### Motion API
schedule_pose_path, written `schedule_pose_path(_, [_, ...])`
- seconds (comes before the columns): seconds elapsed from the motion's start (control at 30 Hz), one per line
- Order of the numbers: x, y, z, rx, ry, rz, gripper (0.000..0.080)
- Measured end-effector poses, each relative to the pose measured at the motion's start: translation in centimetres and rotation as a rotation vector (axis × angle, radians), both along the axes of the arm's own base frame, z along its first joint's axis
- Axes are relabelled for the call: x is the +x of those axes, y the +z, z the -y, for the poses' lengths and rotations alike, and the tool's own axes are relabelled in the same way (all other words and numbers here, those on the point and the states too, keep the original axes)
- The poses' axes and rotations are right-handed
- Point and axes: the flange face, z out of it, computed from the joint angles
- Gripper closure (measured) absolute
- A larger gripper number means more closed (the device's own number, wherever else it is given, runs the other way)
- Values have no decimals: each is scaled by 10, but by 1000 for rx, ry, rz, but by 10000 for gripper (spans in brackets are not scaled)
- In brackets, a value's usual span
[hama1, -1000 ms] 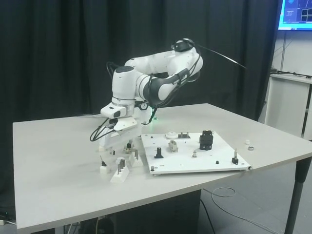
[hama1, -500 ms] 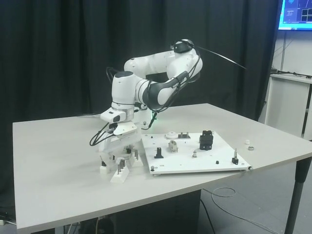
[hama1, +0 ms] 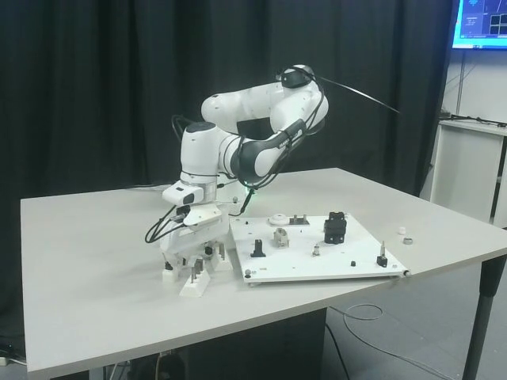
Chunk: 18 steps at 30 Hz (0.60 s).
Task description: Pick medium gear.
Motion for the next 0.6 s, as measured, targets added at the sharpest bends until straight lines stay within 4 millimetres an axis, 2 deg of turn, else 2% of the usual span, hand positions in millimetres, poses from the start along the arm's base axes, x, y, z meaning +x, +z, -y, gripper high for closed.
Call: schedule_pose_path(0.6, [1, -5, 0, 9, -1, 6, 3])
